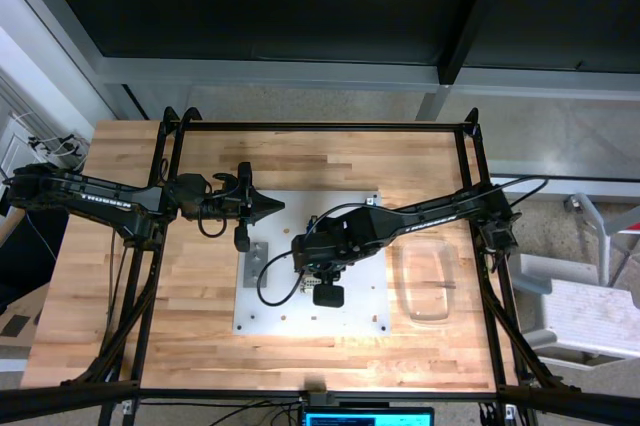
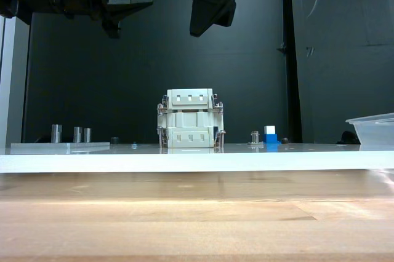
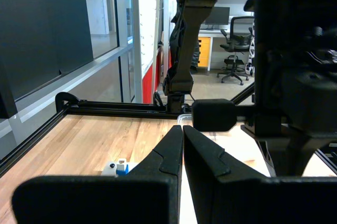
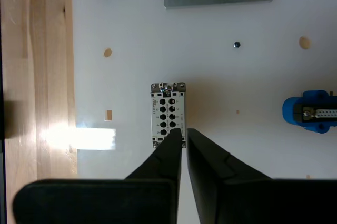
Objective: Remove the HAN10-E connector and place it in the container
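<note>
The HAN10-E connector (image 4: 167, 111), a pale grey-beige block with a metal frame and two rows of pin holes, stands on the white board (image 4: 237, 77). In the low view the connector (image 2: 189, 120) rises as a stacked block at the board's middle. My right gripper (image 4: 183, 131) hangs shut directly above it, well clear of it (image 2: 206, 25), holding nothing. The clear container (image 1: 430, 281) lies on the table right of the board. My left gripper (image 1: 265, 206) is shut and empty, held high over the board's left rear edge.
A grey metal plate (image 1: 255, 264) with upright pins sits on the board's left side. A small blue part (image 4: 310, 113) stands on the board near the connector. A black frame (image 1: 320, 127) borders the wooden table.
</note>
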